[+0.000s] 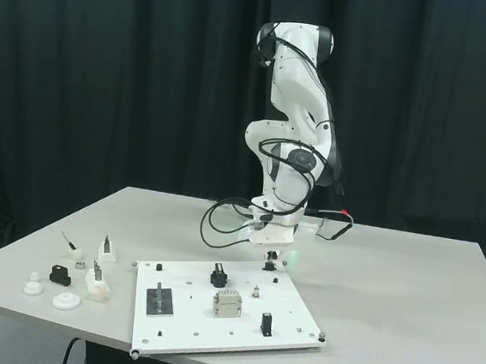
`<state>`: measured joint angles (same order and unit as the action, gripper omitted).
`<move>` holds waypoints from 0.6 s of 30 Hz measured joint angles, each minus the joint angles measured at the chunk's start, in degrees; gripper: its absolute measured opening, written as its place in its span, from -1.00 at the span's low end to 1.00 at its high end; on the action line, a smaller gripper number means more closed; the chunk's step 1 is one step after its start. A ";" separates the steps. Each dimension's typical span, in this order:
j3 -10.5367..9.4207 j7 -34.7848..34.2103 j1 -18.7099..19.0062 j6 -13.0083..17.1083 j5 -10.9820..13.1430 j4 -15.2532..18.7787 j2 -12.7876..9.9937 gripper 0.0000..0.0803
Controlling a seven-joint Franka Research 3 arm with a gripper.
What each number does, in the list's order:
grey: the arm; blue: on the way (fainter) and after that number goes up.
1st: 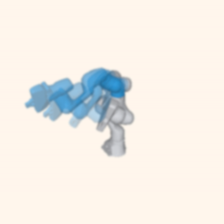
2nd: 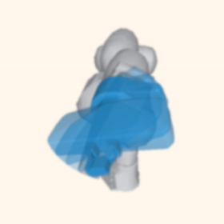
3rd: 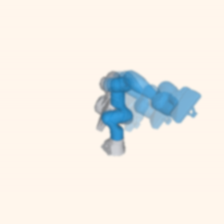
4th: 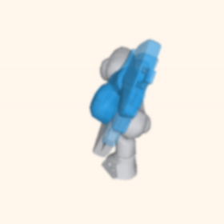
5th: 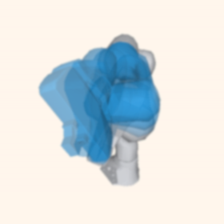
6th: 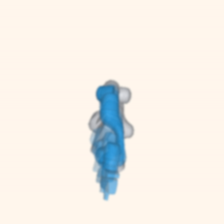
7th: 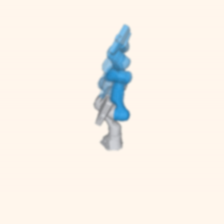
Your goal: Insert Ethernet.
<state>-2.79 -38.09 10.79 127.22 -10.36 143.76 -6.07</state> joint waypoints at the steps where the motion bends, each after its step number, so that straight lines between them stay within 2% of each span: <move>1: 0.01 0.08 0.00 0.00 -0.04 0.05 -0.03 -0.78; 3: 0.01 0.35 0.00 0.00 -0.21 0.09 -0.12 -0.70; 11: 0.01 0.82 0.00 -0.01 -0.31 -0.08 -0.13 -0.70; 12: 0.01 0.83 0.00 -0.02 -0.31 -0.11 -0.12 0.67; 17: 0.01 0.85 0.00 -0.14 -0.31 -0.30 -0.09 0.67; 18: 0.01 0.85 0.00 -0.18 -0.31 -0.34 -0.07 0.91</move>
<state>-2.78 -37.23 10.79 127.04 -10.67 143.42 -6.14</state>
